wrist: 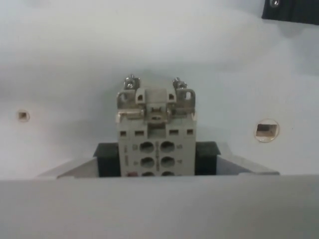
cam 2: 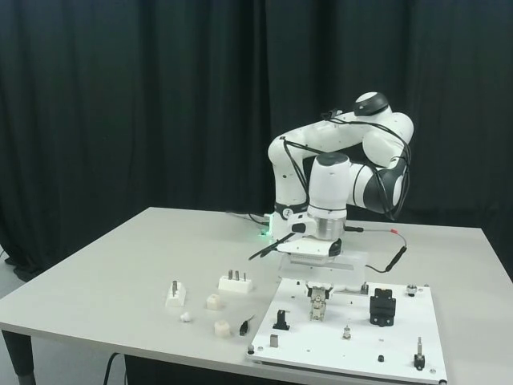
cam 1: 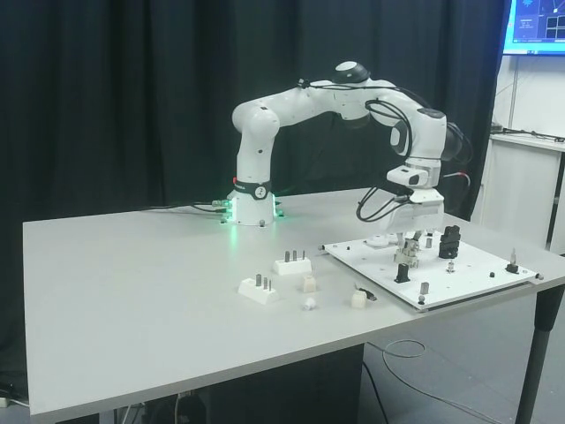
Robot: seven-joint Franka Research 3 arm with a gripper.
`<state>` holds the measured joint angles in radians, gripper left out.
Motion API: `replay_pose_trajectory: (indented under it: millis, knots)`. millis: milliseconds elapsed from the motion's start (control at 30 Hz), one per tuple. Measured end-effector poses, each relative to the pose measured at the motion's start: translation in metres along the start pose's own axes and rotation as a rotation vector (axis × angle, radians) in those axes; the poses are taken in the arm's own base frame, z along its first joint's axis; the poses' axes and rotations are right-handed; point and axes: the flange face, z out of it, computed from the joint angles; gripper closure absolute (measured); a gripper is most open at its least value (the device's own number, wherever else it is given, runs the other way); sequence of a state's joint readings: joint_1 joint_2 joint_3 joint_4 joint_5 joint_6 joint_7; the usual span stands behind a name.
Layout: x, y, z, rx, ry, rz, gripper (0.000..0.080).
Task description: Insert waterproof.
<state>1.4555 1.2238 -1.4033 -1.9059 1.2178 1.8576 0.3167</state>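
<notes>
Connector (wrist: 156, 134), at the wrist frame's lower centre, is held in the tool (cam 2: 320, 300), which is closed on it just above the white board (cam 2: 401, 341). If tilted, it could jam against the board during insertion.

Heavy black pleated curtain (cam 2: 144, 104) fills the whole back wall, floor to above frame in both room views. Broad grey rectangular tabletop (cam 1: 132, 274) in front of it, on dark legs; one leg (cam 1: 539, 358) shows at the near right corner in the first room view. Grey floor (cam 1: 441, 389) under the tabletop, with a thin cable loop (cam 1: 402, 349) lying on it. Off to the right, a white cabinet (cam 1: 521, 181) stands against the curtain's edge; a lit wall screen (cam 1: 536, 26) hangs above it, cut off by the frame. Even, soft overhead light, faint shadows.
</notes>
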Motion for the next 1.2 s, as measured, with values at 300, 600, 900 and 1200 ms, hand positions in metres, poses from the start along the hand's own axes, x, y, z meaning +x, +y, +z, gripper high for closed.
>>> replay_pose_trajectory:
  millis: [300,600,900,1200]
  knots:
    - [-0.0057,-0.0023,0.0003,-0.004,0.044,-0.016,0.0493]
    - [-0.0059,-0.0018,0.0003,-0.001,0.051,0.002,0.0493]
    - [-0.0041,-0.0004,0.0002,0.007,0.036,0.033,0.0493]
    - [-0.0004,0.0022,0.0000,0.016,0.008,0.043,0.0493]
